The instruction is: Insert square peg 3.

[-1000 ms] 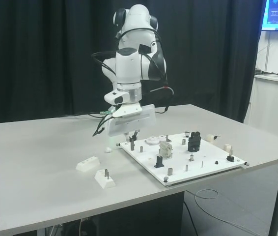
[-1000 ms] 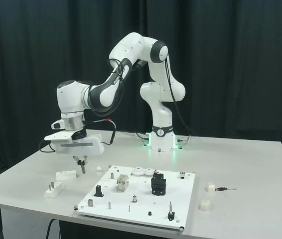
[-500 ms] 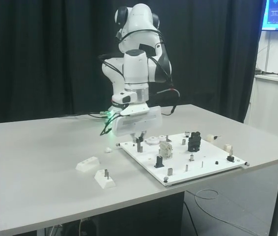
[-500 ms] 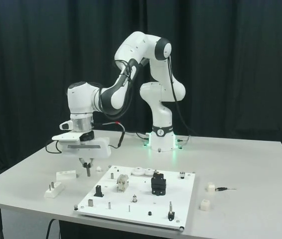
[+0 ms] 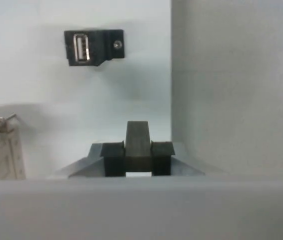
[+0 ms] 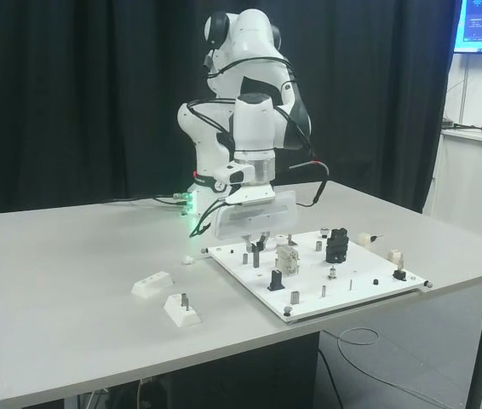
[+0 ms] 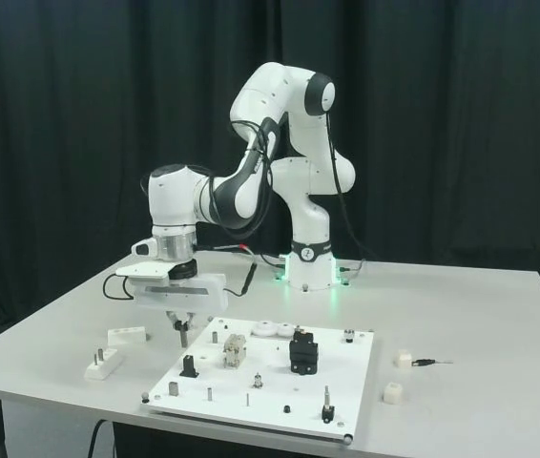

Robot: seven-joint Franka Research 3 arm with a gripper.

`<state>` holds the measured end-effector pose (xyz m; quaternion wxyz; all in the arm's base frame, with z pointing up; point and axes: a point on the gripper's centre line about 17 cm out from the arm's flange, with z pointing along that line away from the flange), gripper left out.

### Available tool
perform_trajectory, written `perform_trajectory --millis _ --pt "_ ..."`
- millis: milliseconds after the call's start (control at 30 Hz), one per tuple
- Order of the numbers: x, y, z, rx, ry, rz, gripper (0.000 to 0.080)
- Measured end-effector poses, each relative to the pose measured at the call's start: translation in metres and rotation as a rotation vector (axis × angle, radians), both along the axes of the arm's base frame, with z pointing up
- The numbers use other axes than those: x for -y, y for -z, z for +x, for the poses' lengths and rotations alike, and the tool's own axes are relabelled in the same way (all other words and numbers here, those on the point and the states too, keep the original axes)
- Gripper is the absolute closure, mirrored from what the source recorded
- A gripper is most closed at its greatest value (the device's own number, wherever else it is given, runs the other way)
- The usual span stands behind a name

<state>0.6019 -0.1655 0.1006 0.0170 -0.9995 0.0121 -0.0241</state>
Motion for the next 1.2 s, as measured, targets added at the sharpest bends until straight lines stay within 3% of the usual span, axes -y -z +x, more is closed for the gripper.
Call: perform_trajectory --millis 733,1200 --pt "-0.008 0.016 -0.015 -0.037 0.007 -0.011 0.0696" --pt "-0.019 0.023 -0.018 -0.022 0.003 -0.021 0.0696"
